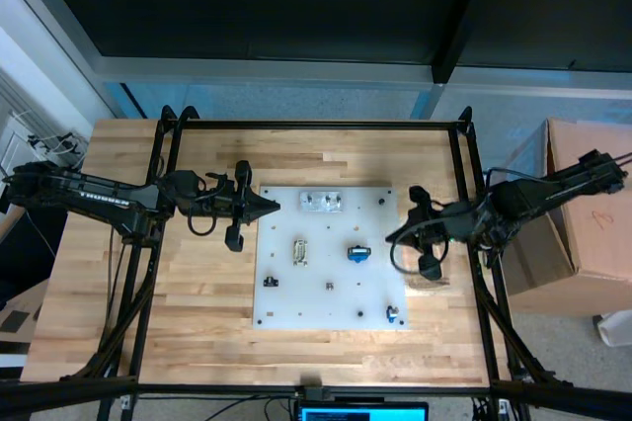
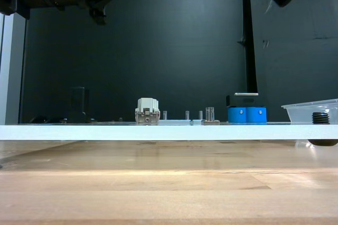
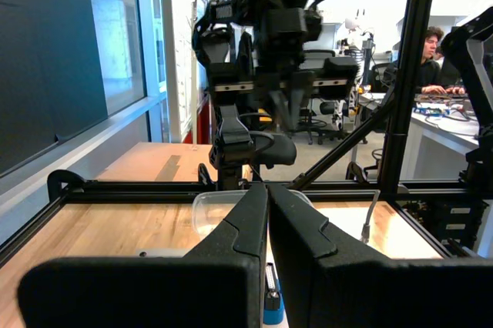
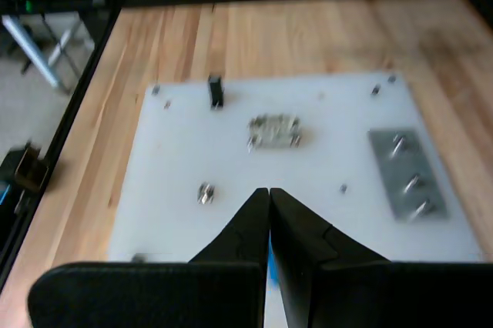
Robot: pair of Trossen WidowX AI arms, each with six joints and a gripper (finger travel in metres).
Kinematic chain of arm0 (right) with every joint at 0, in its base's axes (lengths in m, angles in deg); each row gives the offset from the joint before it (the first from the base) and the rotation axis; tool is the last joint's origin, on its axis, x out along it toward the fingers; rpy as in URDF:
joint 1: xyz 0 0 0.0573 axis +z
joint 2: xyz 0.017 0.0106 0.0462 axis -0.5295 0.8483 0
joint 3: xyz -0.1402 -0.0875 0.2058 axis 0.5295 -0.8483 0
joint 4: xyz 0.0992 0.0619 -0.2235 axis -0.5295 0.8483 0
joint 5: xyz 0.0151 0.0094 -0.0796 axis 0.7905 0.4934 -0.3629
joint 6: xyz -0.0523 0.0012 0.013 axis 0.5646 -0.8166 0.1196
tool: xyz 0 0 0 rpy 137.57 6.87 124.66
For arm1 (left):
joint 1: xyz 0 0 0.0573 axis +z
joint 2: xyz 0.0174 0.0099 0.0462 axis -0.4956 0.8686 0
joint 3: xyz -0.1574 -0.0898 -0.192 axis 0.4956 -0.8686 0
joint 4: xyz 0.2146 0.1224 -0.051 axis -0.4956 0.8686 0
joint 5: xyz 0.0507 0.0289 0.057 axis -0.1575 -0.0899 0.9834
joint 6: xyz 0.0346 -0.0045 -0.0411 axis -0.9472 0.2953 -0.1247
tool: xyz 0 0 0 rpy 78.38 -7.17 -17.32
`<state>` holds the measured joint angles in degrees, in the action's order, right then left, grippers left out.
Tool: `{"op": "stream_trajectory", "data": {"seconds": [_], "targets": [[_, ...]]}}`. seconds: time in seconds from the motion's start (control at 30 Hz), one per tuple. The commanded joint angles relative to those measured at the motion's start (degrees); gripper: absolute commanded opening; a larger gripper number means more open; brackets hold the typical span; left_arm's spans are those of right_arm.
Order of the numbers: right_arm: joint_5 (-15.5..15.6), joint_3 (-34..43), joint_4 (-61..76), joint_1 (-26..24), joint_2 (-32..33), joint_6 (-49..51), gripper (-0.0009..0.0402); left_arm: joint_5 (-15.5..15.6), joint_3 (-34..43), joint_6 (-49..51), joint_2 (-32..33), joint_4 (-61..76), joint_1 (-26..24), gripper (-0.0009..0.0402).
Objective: Remove the RJ45 connector from the taskboard and place in the container
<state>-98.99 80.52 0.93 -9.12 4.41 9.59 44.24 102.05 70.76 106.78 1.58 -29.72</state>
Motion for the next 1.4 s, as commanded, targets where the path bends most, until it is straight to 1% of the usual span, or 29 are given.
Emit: {"op": "stream_trajectory", "data": {"seconds": [0.03,0.43,0.63,0.83,0.9,0.97,1.03,1.4], "targets": [[-0.6,3.8,5.5,3.3,3.2,-2.9,0.0000,0.0,0.0,0.0,0.0,0.0,0.0,0.0000],[-0.5,17.5,20.5,10.8,15.8,-10.1,0.0000,0.0,0.0,0.0,0.0,0.0,0.0,0.0000],[-0.3,24.5,28.8,13.6,20.7,-13.3,0.0000,0.0,0.0,0.0,0.0,0.0,0.0,0.0000],[0.3,29.9,34.8,15.0,23.6,-15.5,0.0000,0.0,0.0,0.0,0.0,0.0,0.0,0.0000],[1.5,30.7,35.3,15.3,24.0,-16.2,0.0000,0.0,0.0,0.0,0.0,0.0,0.0,0.0000],[1.6,31.1,35.5,15.5,24.4,-16.3,0.0000,0.0,0.0,0.0,0.0,0.0,0.0,0.0000],[2.6,31.0,35.5,15.6,24.5,-16.6,0.0000,0.0,0.0,0.0,0.0,0.0,0.0,0.0000],[2.9,30.9,36.2,15.8,24.5,-17.8,0.0000,0.0,0.0,0.0,0.0,0.0,0.0,0.0000]]}}
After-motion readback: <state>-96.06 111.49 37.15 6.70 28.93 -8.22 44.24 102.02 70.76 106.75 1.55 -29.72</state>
